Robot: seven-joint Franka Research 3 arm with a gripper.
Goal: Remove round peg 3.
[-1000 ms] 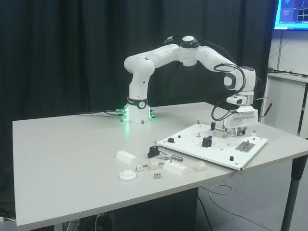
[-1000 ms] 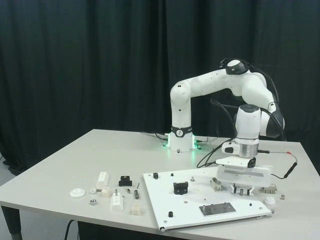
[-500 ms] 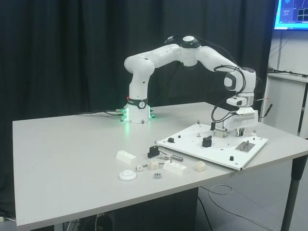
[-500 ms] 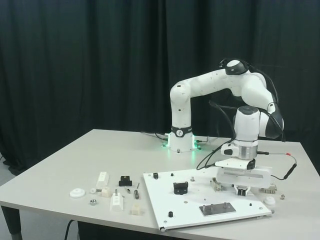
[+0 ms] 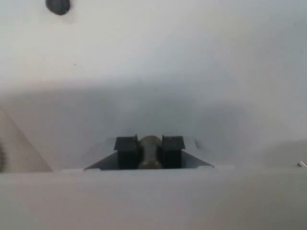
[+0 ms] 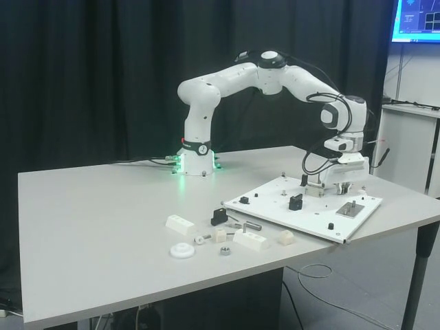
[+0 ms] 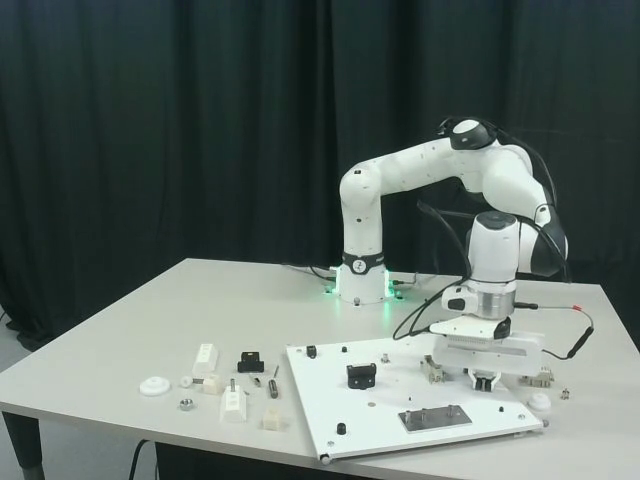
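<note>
My gripper [image 5: 149,152] is clamped on the round peg [image 5: 150,149], just above the white board [image 7: 380,415], ready to pull it free.

Lab: black curtains [image 7: 200,120], bolted white arm [image 7: 420,170].

arm [image 7: 440,165]: white | table [image 6: 89,206]: grey | board [image 7: 330,400]: white | curtain [image 7: 150,120]: black | base lights [image 6: 177,162]: green
</note>
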